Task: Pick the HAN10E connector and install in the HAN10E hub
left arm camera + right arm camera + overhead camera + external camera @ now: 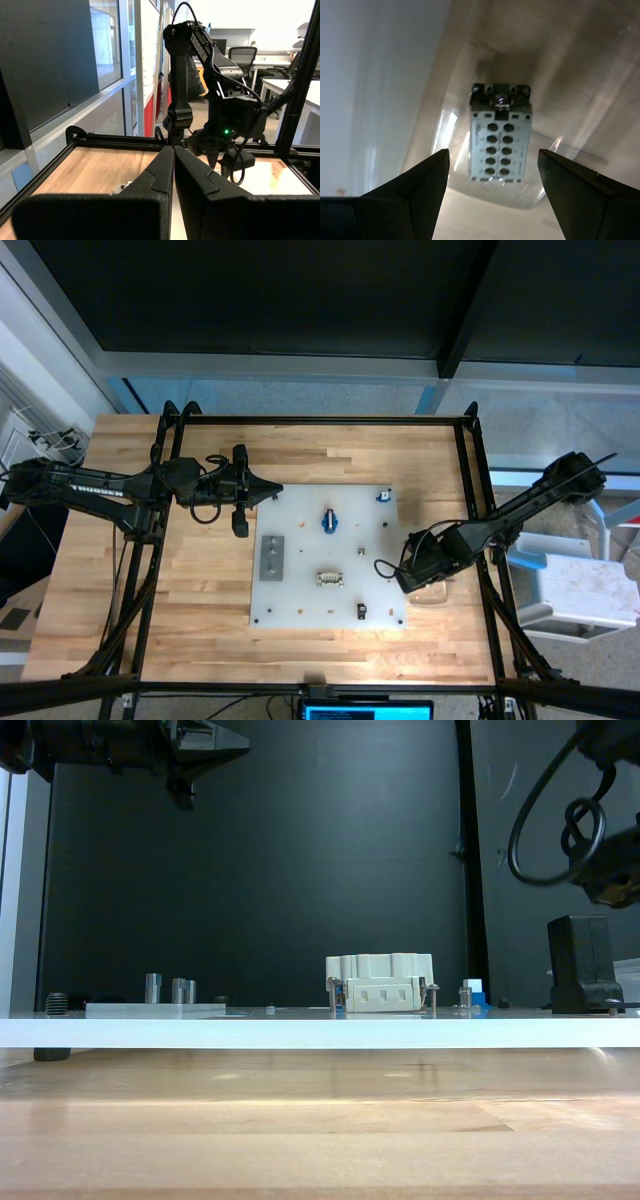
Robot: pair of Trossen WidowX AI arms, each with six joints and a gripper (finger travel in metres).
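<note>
Wooden table [200, 580] — left gripper [275, 488] aloft, right gripper [492, 150] low

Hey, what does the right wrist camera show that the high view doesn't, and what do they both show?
Only the right wrist view: the HAN10E connector, pin holes facing the camera, lying in a clear tray between the open fingers of the right gripper.
Only the high view: the HAN10E hub on the white board, and the left gripper, shut, hovering near the board's far left corner.
Both: the right gripper, beside the board's right edge, and the wooden table.
</note>
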